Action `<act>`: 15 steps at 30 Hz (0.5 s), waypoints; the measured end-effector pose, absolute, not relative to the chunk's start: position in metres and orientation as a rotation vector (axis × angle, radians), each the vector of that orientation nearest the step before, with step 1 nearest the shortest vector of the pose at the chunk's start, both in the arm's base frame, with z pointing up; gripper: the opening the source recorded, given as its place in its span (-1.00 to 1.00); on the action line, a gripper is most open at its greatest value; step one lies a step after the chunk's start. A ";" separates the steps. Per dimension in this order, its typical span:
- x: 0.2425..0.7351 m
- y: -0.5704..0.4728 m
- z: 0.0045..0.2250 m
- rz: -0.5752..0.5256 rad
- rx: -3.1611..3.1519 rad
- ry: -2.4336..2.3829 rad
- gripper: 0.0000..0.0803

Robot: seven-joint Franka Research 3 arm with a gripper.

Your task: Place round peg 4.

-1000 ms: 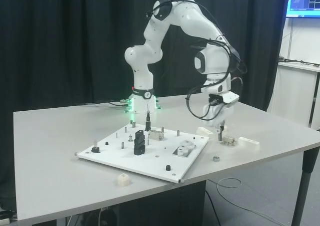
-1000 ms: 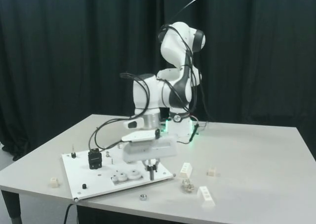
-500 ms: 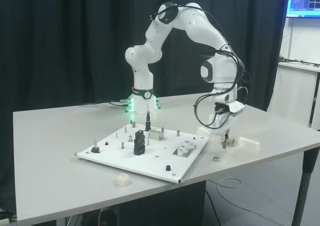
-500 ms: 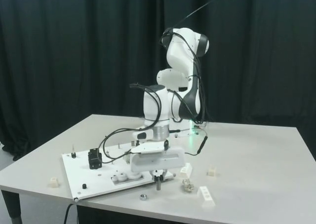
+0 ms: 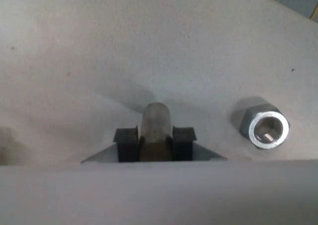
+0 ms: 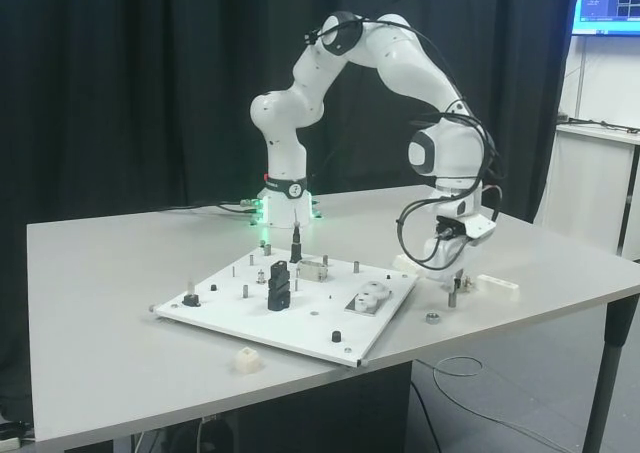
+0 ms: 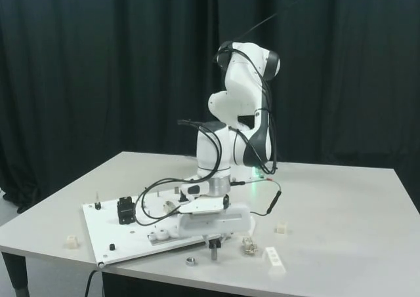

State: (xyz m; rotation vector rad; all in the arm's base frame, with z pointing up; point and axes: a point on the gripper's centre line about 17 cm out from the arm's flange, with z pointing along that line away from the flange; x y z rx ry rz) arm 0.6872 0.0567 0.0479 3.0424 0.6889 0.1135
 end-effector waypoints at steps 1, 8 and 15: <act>0.688 0.057 0.047 0.112 3.039 0.693 -0.64; 0.690 0.057 0.042 0.088 3.013 0.729 -0.64; 0.692 0.060 0.048 0.059 3.009 0.752 -0.64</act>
